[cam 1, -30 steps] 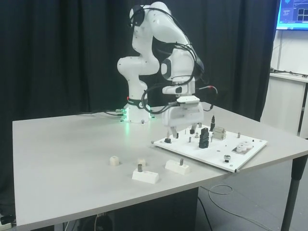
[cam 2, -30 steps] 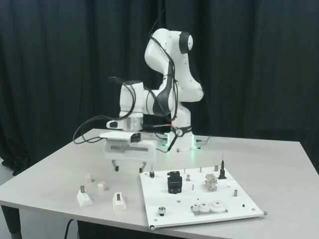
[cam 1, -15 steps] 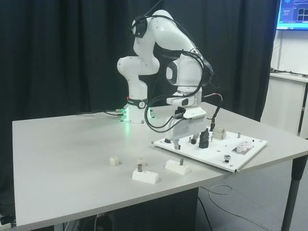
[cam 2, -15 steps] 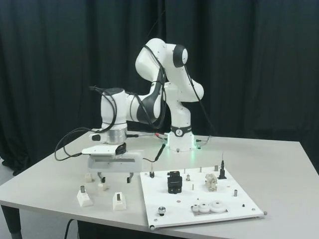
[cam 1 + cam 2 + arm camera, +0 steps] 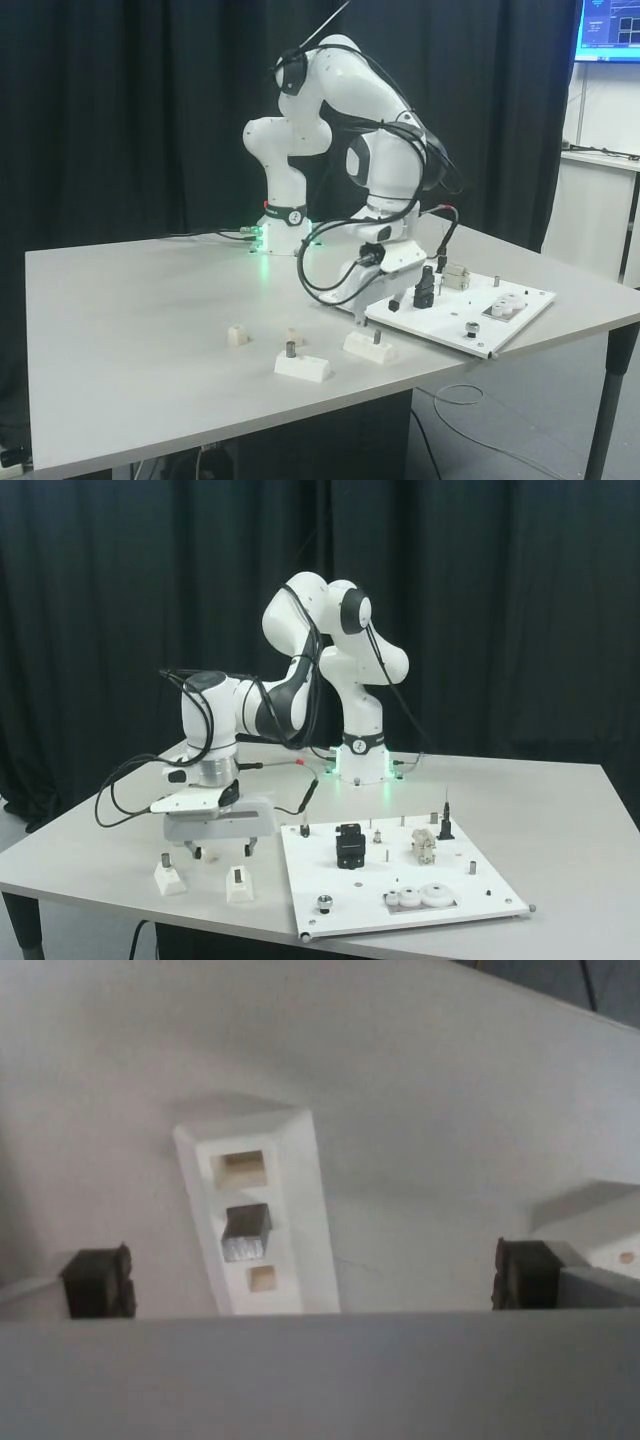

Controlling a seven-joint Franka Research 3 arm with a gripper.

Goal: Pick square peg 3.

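a: the gripper (image 5: 310,1280) hangs low over the grey table (image 5: 130,300) with its fingers spread wide and nothing between them. one black fingertip (image 5: 97,1282) shows at each side of the wrist view, well apart.

b: and the peg?

a: the square peg (image 5: 246,1232) stands upright in the middle socket of a white holder block (image 5: 258,1210), between the two fingertips but nearer one of them. the sockets on either side of it in that block look empty. i judge the wide spread is there so the fingers can drop past the peg's flat sides before closing.

b: is it lined up?

a: not quite, by my reading. the block lies slanted across the wrist view, so the peg's faces may not sit square to the pads, and the peg is off the midline. a small shift and perhaps a turn of the wrist would help.

b: what's around it?

a: from the second room view, nearest the table's front edge are two white holders: one (image 5: 168,876) below the gripper's outer end, the second holder (image 5: 238,882) closer to the board. i can't tell from the room views which one the wrist camera sees. beside them lies the white assembly board (image 5: 400,905) with its small parts, and further back the arm's base (image 5: 362,763) with its green light.

b: risk?

a: i'd guess a fingertip catching the block's edge on the way down.
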